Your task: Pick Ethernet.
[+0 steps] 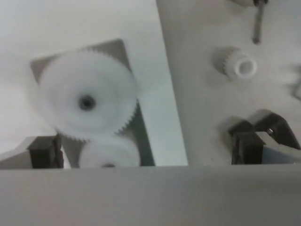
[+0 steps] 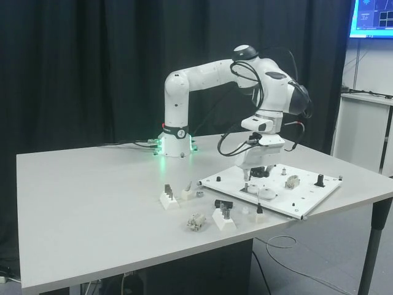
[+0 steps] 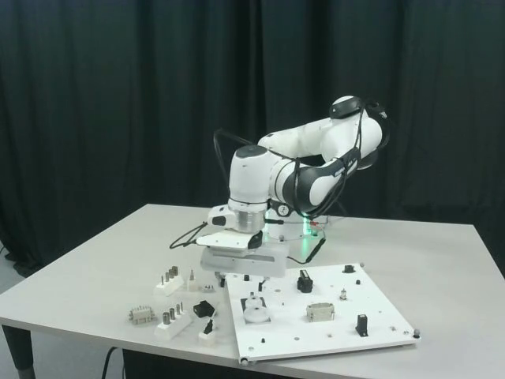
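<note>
Black fingertips [image 1: 44, 153] of the gripper [image 1: 146, 150] are held wide apart, empty, over the white board's [image 1: 94, 19] large gear [image 1: 87, 101]. This gap is shown only by the wrist view. The Ethernet part cannot be identified.

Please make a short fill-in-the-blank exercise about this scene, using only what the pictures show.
1. In the wrist view, the large gear is ____ in colour.
2. The gripper holds ____.
3. The light at the arm's base is ____.
4. The white board lies on a ____ table.

Missing words: white; nothing; green; grey
</note>
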